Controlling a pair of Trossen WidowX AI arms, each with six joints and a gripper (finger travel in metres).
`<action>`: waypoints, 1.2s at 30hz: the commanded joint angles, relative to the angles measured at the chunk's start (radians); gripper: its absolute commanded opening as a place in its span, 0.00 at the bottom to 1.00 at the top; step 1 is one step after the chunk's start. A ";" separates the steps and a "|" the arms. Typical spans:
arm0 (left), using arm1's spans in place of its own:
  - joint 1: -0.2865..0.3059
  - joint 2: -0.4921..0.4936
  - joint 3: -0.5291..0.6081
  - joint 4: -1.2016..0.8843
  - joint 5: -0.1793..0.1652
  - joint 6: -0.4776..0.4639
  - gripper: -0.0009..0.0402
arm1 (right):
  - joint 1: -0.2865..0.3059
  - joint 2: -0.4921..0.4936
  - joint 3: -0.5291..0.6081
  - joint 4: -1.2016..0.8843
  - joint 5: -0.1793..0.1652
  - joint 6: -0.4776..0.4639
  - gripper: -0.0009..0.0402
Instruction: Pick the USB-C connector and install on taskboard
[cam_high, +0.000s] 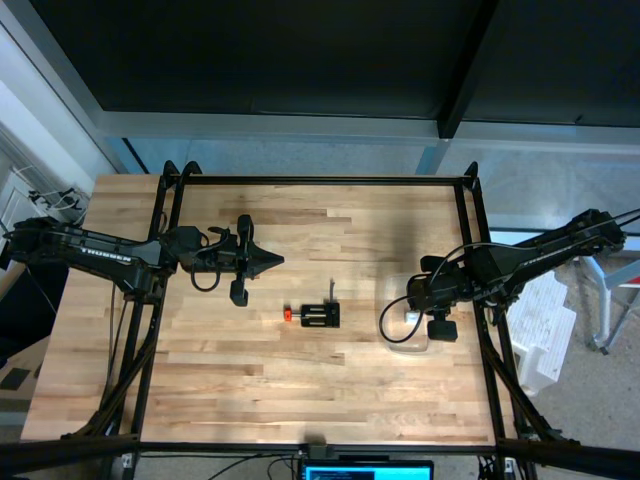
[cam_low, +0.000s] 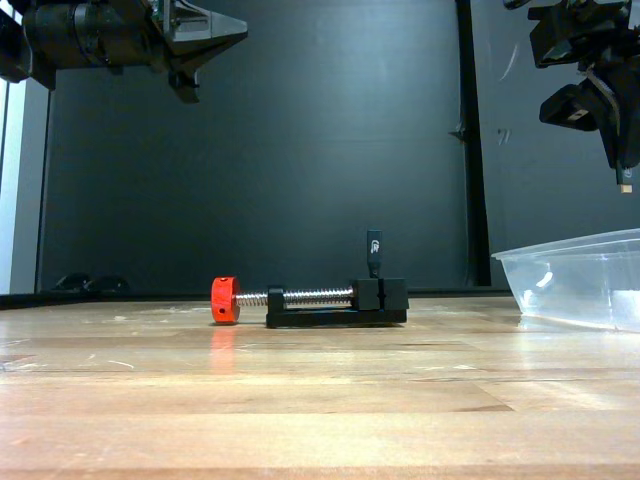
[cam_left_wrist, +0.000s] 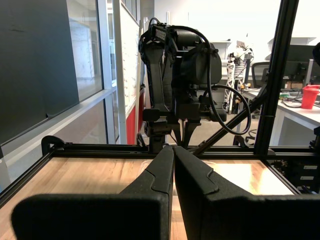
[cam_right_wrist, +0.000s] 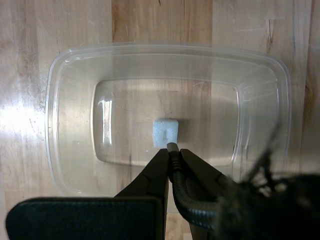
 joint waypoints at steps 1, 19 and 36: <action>0.000 0.000 0.000 0.000 0.000 0.000 0.02 | 0.000 0.017 0.010 0.011 0.000 0.002 0.02; 0.000 0.000 0.000 0.000 0.000 0.000 0.02 | -0.086 0.318 0.291 0.030 0.044 -0.060 0.02; 0.000 0.000 0.000 0.000 0.000 0.000 0.02 | -0.119 0.603 0.566 0.049 0.038 -0.115 0.02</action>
